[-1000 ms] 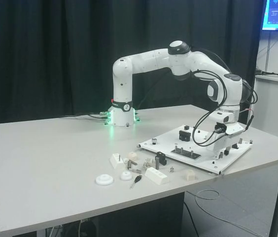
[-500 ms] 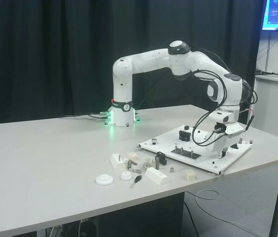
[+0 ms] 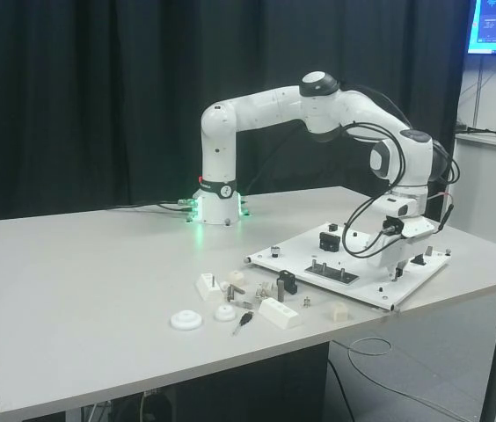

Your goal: Remove round peg 3.

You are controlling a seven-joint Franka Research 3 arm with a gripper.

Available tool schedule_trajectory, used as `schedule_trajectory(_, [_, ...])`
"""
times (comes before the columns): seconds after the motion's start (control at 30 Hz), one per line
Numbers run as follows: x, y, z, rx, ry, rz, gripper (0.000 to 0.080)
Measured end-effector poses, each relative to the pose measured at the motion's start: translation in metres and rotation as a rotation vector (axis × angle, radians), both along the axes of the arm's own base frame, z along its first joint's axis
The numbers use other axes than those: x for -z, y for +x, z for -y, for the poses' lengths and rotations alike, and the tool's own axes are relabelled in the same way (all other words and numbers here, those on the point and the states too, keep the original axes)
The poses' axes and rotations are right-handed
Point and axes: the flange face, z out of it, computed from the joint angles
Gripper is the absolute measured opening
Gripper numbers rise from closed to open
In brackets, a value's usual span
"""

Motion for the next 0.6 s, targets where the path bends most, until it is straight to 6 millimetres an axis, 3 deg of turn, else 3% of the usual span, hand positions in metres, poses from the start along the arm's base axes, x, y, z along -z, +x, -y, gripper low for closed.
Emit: schedule_trajectory(0.6, [-0.043,-0.004,0.006,0.023,0.019,-0.043,0.0104])
